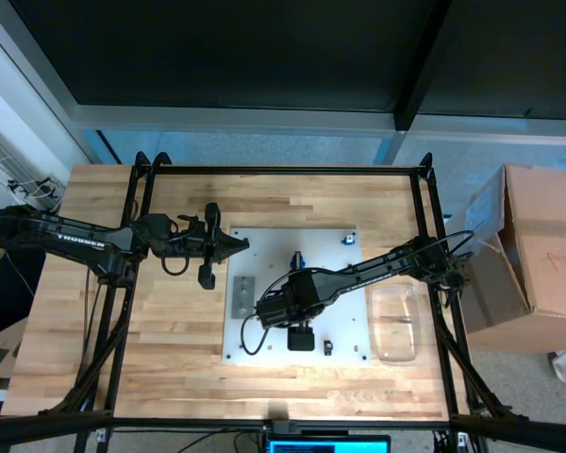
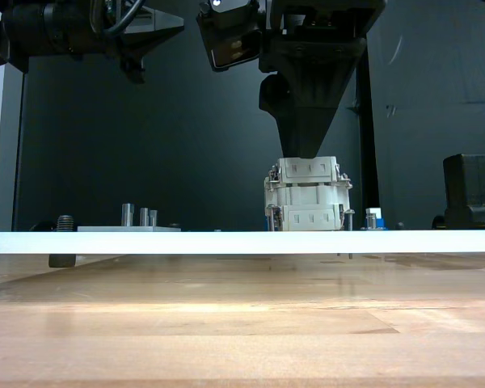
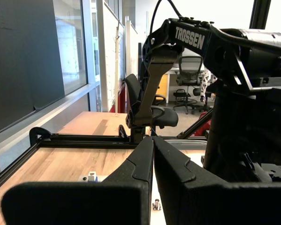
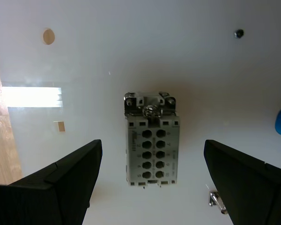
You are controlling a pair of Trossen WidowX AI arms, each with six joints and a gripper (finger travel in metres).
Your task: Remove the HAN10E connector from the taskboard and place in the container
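The grey HAN10E connector stands upright in its seat on the white taskboard, its ten pin holes facing the right wrist camera. In the low view the connector rises from the board. My right gripper hangs open directly above it, one finger to each side and apart from it. Seen from above, the right gripper hides the connector. My left gripper is shut on nothing and hovers at the board's far left edge. The clear container lies to the right of the board.
A grey metal block with pegs sits at the board's left side, and a small blue part further back. A black fixture stands at the board's right in the low view. A cardboard box stands beyond the table's right edge.
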